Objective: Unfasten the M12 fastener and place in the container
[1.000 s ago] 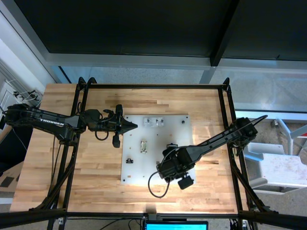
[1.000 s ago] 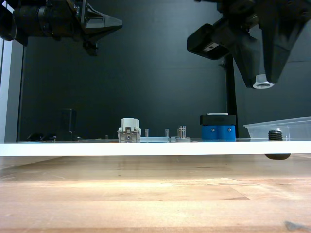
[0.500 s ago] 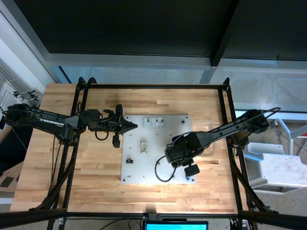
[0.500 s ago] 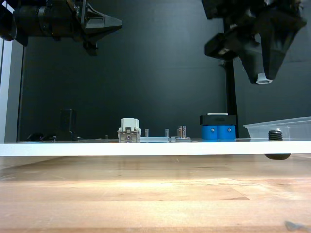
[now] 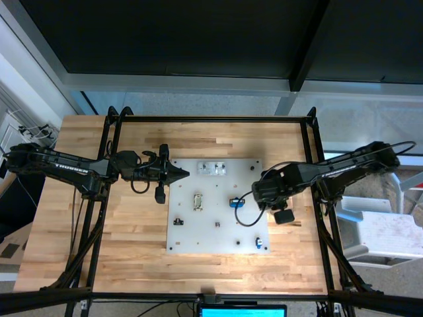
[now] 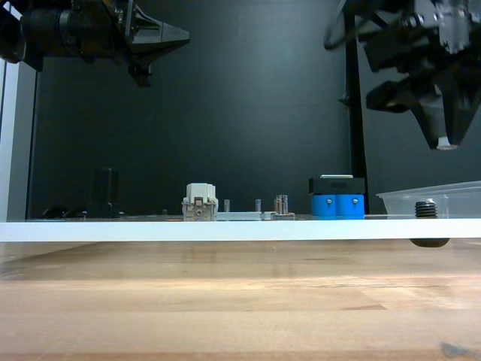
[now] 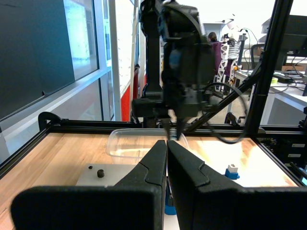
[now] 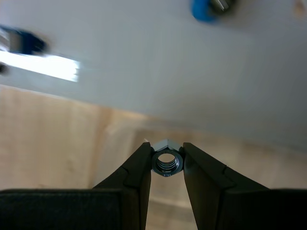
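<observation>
Wood table [image 5: 132, 264] under a dark backdrop, white board [image 5: 198, 231] in the middle of it, and the action is all on the right side now! The right gripper [image 6: 445, 140] has swung off the board's near right part, where it hung a second ago, and carried up and away past the board's right edge; half a second ago it was only midway across. The left gripper [image 5: 180, 174] hasn't budged, parked high off the board's far left edge, fingers pressed together on nothing. Below the right gripper sits the container [image 6: 425, 193], and the left wrist view has the tool hanging right over it, well clear of its rim. Back from the tool, toward the near edge, the stud [image 6: 426, 208] stands bare, ribs showing, just as in both earlier frames. And the nut [image 8: 167, 162]? Pinched tight between the right fingertips, threads facing the wrist camera, high in the air, not in the container yet. So the unfastening looks done and the carry is about over; my read is that what's left is a lowering and a release above the container.
</observation>
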